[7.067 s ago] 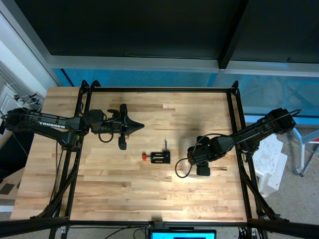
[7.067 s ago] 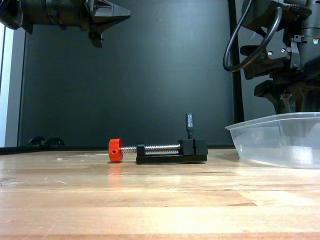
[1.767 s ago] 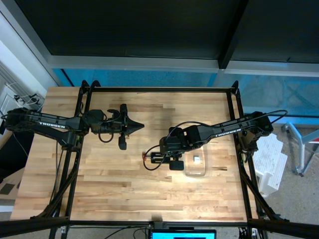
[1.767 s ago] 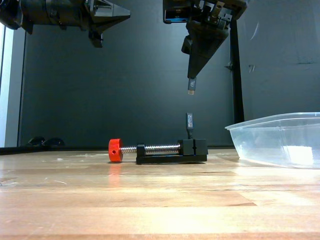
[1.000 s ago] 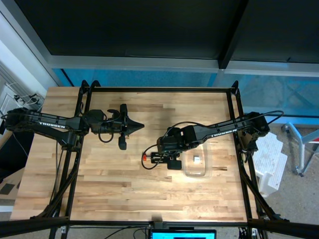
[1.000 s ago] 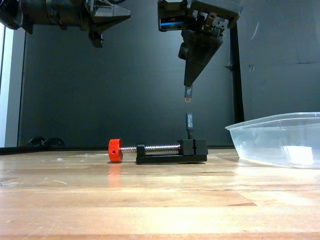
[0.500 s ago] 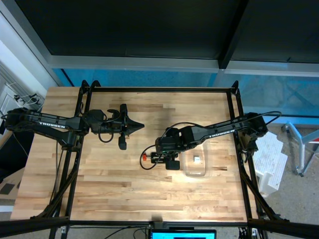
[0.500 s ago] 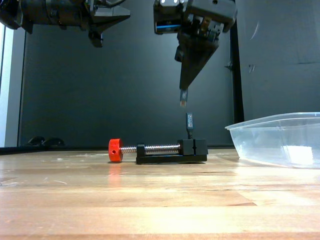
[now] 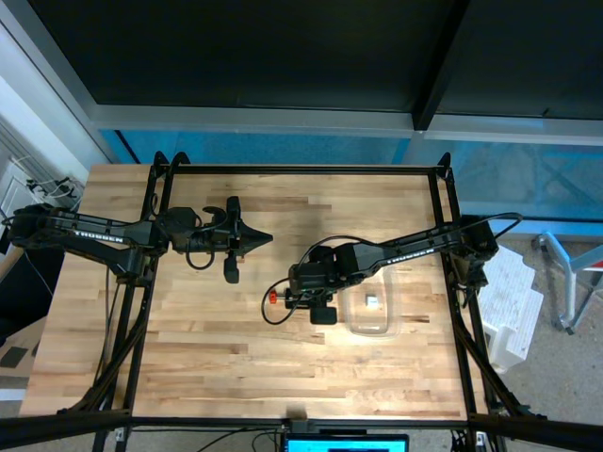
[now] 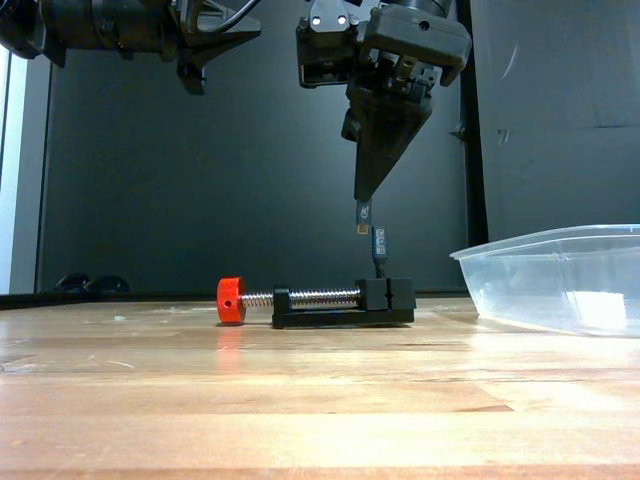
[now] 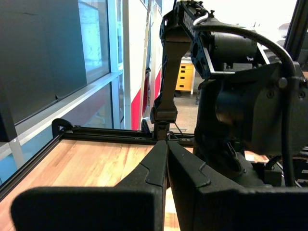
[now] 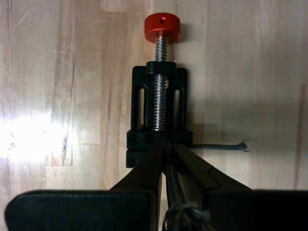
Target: Pick the usb-c connector and install on the hub
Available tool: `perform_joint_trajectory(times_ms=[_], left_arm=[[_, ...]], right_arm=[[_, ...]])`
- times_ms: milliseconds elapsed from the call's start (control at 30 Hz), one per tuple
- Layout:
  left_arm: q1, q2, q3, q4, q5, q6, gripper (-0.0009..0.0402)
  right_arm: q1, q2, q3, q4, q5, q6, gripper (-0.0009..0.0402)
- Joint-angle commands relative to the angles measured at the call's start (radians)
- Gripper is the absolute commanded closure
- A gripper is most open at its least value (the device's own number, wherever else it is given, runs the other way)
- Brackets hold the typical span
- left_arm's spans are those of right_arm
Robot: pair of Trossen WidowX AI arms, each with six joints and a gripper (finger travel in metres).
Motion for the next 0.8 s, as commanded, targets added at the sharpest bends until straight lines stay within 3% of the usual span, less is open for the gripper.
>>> perform_joint_trajectory(times_ms=[33, 800], left_arm=[[0.000, 0.000, 0.000, 0.000, 0.000, 0.000, 0.0393], [0.000, 0.000, 0.000, 0.000, 0.000, 0.000, 0.0393]], right_arm=[[0.000, 0.016, 0.033, -0.018, 0.000, -0.016, 0.0393], [-0.005, 0.034, 0.048, -0.048, -0.005, -0.021, 0.0393]])
